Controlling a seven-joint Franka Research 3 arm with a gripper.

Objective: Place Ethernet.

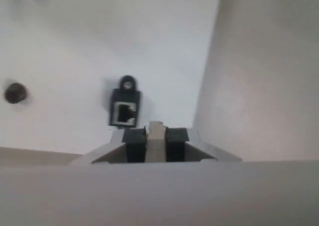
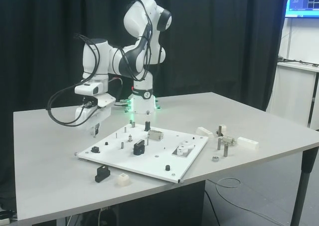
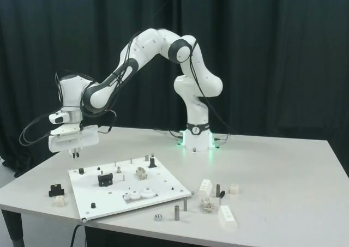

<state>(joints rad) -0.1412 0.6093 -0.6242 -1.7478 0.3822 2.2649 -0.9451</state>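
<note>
In the wrist view my gripper (image 1: 156, 141) is shut on a small pale Ethernet plug (image 1: 156, 132), pinched between the two black fingers (image 1: 133, 145). Just past the fingertips a black Ethernet socket (image 1: 124, 109) sits on the white board (image 1: 75, 46), its opening facing up. From the room views the gripper (image 2: 94, 131) (image 3: 74, 155) hangs a little above the board's corner farthest from the arm's base. The socket (image 2: 94, 149) (image 3: 80, 171) lies close below it. The plug itself is too small to make out in either room view.
A dark round knob (image 1: 15, 93) stands on the board near the socket. The board (image 2: 194, 153) also carries a black block (image 2: 138, 147), metal pegs and a white geared part (image 2: 183, 148). On the table beside the board lie a black piece (image 2: 101, 173) and a white cube (image 2: 121, 179). White blocks (image 2: 247, 142) lie further along the table.
</note>
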